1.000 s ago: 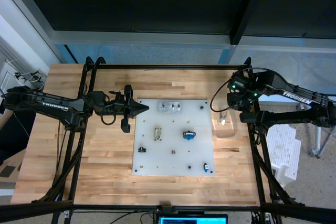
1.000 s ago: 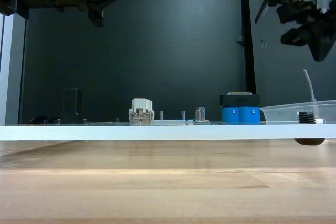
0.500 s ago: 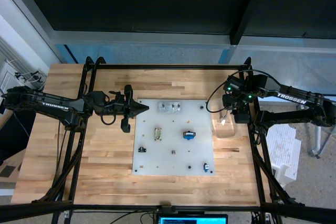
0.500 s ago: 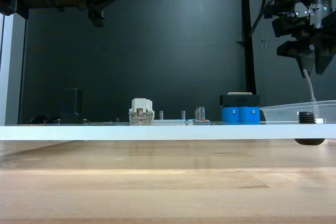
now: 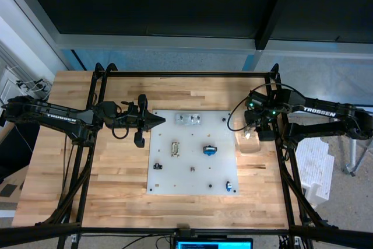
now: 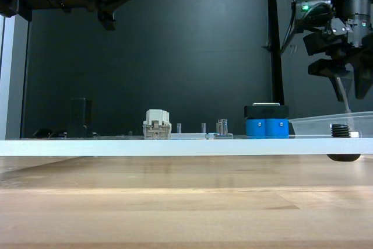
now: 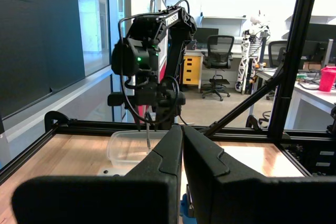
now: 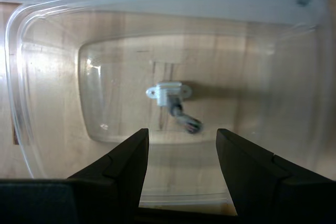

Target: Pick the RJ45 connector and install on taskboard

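The RJ45 connector [image 8: 168, 93], a tiny whitish plug with a short cable stub, lies inside the small clear plastic tray [image 8: 21, 77] just right of the taskboard [image 5: 175, 173]. In the high view the RJ45 connector [image 5: 247, 134] is a pale speck in the tray [image 5: 249, 147]. My right gripper [image 8: 182, 132] hangs open straight above it, pointing down, one finger to each side of the plug and not touching it. From table height the right gripper [image 6: 348, 88] sits just over the tray's rim. My left gripper [image 5: 162, 120] hovers shut above the board's left edge, holding nothing.
The white board [image 6: 175, 146] carries a silver block [image 5: 189, 120], a beige connector [image 5: 174, 148], a blue fitting [image 5: 210, 150] and small black parts. A black frame [image 5: 186, 74] rings the wooden table. My left gripper [image 7: 181, 128] points across at the right arm [image 7: 149, 72].
My right gripper has moved a little left and come down toward the tray, and now hangs just over the connector's cable stub. The left arm has not moved.
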`<state>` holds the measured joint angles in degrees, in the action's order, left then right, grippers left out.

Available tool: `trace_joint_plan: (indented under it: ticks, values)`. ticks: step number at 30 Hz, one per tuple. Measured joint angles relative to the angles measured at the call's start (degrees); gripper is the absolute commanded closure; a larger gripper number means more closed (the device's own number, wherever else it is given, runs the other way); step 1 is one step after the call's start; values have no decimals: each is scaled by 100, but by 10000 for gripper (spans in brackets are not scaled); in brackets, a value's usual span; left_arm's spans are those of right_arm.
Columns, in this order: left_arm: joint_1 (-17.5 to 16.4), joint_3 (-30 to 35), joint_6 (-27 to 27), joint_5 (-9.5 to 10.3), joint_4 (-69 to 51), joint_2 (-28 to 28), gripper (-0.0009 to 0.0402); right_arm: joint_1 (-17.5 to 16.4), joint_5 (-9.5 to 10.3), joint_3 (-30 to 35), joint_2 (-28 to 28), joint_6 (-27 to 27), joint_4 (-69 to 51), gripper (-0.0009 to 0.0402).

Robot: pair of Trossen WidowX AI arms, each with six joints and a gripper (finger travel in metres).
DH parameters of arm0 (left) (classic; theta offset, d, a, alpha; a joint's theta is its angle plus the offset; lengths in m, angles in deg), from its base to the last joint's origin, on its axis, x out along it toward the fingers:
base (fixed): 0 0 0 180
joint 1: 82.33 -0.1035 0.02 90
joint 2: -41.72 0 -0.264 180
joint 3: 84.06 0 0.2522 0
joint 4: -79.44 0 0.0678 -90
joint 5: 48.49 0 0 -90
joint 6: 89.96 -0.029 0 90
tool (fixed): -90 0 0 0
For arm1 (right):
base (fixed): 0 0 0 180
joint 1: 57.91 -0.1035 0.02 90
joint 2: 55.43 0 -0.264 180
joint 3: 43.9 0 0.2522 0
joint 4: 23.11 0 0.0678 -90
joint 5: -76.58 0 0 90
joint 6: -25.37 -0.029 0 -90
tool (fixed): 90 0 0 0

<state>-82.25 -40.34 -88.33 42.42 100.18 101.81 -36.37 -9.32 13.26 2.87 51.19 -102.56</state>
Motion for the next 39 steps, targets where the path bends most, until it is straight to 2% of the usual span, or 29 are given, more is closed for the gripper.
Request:
trace_joint_plan:
  ticks: [17, 33, 39]
  values:
    - [0, -2, 0, 0, 0, 0, 393, -129, 2, -457, 7, -109, 728, 208]
    - [0, -2, 2, 0, 2, 0, 393, -214, 2, -544, 328, -107, 907, 209]
    - [0, -2, 0, 0, 2, 0, 393, -245, -7, -553, 361, -109, 916, 232]
